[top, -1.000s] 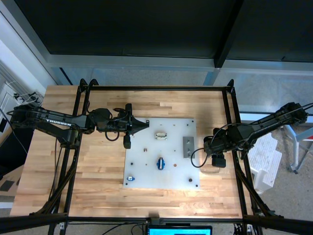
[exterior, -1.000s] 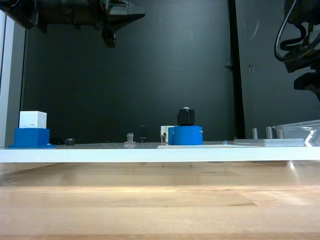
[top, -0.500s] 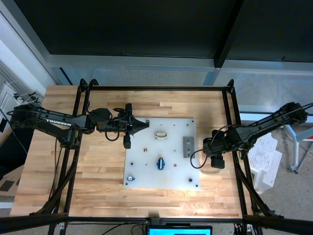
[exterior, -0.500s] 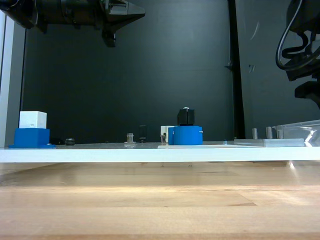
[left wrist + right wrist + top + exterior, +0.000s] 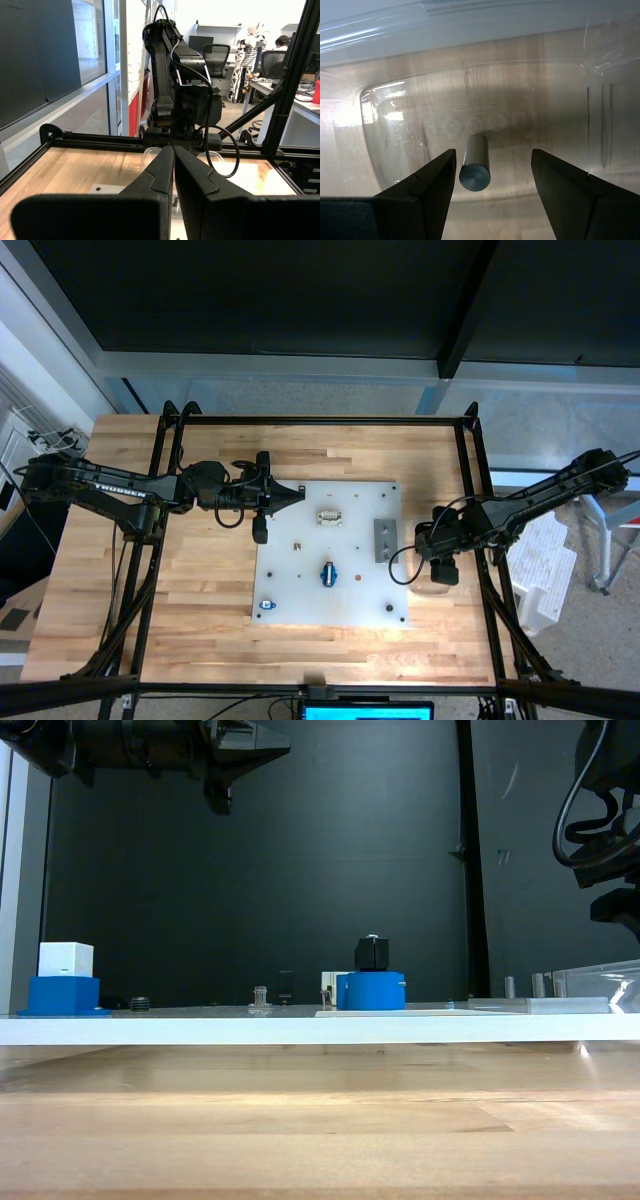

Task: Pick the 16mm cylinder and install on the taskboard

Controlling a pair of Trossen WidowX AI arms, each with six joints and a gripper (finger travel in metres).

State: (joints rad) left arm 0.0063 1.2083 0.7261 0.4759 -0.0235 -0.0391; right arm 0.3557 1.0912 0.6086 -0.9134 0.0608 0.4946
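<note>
The cylinder (image 5: 475, 162), which lies between the parted fingers of the right end effector (image 5: 492, 155), is hidden in the high view beneath that arm's wrist, just off the taskboard's (image 5: 300, 580) right edge. In the low view the top edge crops the closed left end effector (image 5: 280, 740), and the right edge crops the tray (image 5: 600, 975).

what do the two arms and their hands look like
Both arms are matte black, with slim jointed links and a black cable looping at each wrist. The left arm bears white lettering on one link. The left hand, over the taskboard's far left corner, tapers to a wedge. The right hand, off the board's right edge, has broad angular black fingers.
</note>
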